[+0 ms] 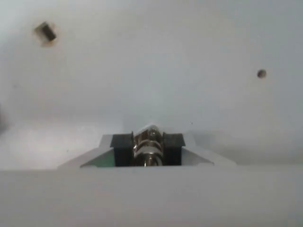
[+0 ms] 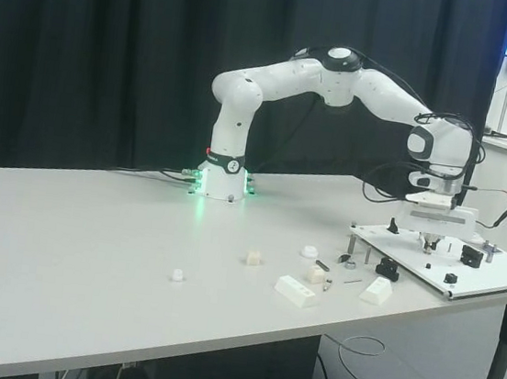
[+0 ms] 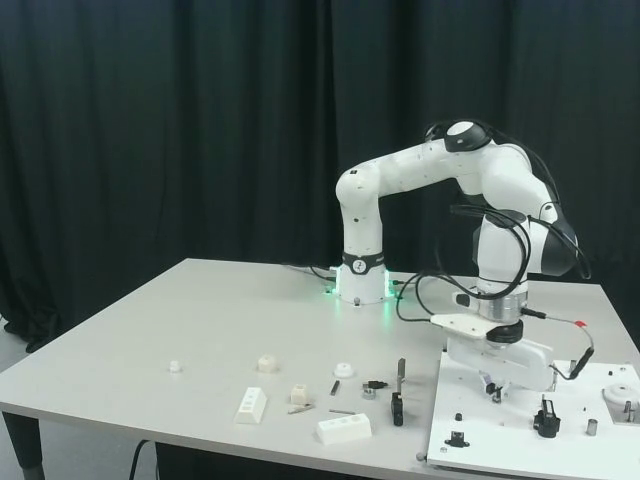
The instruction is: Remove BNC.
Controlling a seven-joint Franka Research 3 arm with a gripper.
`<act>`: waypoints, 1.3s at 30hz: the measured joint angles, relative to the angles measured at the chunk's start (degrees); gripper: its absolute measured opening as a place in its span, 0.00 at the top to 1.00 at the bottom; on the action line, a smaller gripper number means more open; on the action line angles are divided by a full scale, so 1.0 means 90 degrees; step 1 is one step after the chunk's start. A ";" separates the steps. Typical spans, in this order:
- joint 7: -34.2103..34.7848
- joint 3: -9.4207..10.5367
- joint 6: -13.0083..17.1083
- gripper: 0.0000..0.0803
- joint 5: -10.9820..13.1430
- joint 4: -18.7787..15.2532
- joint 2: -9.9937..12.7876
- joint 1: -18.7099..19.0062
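metal BNC connector (image 1: 148, 147) in black fingertips (image 1: 122, 150), white board (image 1: 151, 71) below

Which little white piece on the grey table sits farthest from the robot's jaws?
The small round white piece, alone out toward the table's open end; the other white pieces cluster nearer the white board.

First room view: off one long table (image 2: 88, 252) edge, set well back, faces the arm (image 2: 341, 80) with the white board (image 2: 492, 279) at far right. Second room view: off another edge, equally far, board (image 3: 520, 440) at lower right. Both share arm, board and scattered parts. Wrist view: very close, looking down on the board (image 1: 151, 71).
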 joint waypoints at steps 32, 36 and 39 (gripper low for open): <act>-0.3843 0.0051 0.0035 0.84 -0.0331 0.0162 0.0007 0.0000; -0.4299 0.0057 0.0061 0.84 -0.0372 0.0165 0.0007 0.0016; -0.4682 0.0057 0.0064 0.84 -0.0376 0.0165 0.0007 0.0020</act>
